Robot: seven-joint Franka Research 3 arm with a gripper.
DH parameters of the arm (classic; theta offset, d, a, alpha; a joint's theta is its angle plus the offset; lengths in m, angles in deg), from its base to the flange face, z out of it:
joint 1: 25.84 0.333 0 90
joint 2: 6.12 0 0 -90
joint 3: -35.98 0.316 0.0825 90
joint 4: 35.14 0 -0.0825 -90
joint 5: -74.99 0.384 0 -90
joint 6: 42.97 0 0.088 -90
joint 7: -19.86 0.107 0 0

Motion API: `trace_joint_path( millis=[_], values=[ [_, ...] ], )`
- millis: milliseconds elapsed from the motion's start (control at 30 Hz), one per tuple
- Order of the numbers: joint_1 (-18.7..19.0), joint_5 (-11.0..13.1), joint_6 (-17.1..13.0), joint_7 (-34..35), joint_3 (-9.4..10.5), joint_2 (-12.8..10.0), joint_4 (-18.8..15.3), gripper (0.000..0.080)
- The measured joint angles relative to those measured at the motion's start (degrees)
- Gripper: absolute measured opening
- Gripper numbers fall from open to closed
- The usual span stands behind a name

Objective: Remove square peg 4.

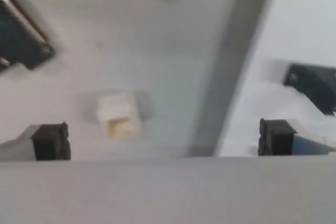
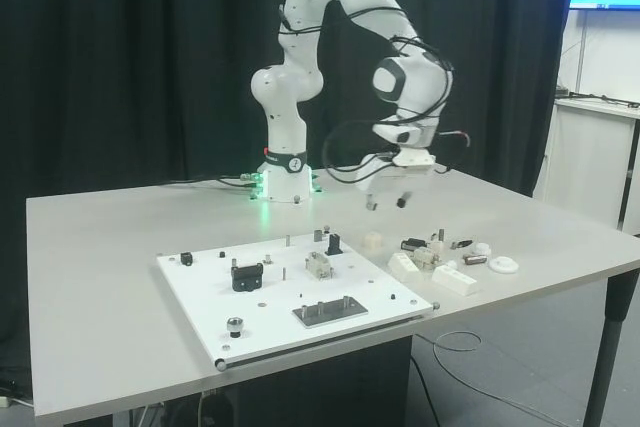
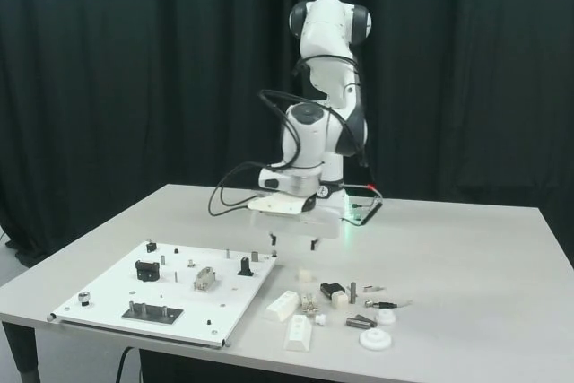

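One white robot arm [image 2: 330, 37] stands on one grey table [image 2: 100, 237]. One white board [image 2: 290, 292] lies on the table. On the board: one grey metal plate [image 2: 330, 313] and two black blocks [image 2: 247, 275]. Beside the board, on the side away from the black blocks: one small white cube [image 2: 372, 241], two long white blocks [image 2: 462, 280] and two white round discs [image 2: 503, 266].

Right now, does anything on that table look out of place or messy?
Mostly tidy. A small white square block sits alone on the grey table, just off the white assembly board, under the open fingers.
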Motion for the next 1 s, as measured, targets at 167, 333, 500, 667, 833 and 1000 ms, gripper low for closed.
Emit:
trace_joint_path(
  millis=[167,333,500,667,833,1000],
  values=[
    [-2.7,-0.6,-1.4,-0.6,-0.01,1.7,-3.0,0.0800],
    [-5.3,-1.1,-3.6,-1.4,-0.03,3.1,-5.8,0.0800],
    [-7.7,-1.1,-6.0,-1.9,-0.06,4.1,-8.3,0.0800],
    [-9.8,-1.1,-8.5,-1.9,-0.26,4.7,-10.5,0.0800],
    [-11.4,-1.0,-10.9,-1.9,-1.07,4.8,-12.3,0.0800],
    [-12.5,-0.4,-12.8,-2.2,-1.93,4.9,-13.8,0.0800]
  ],
)
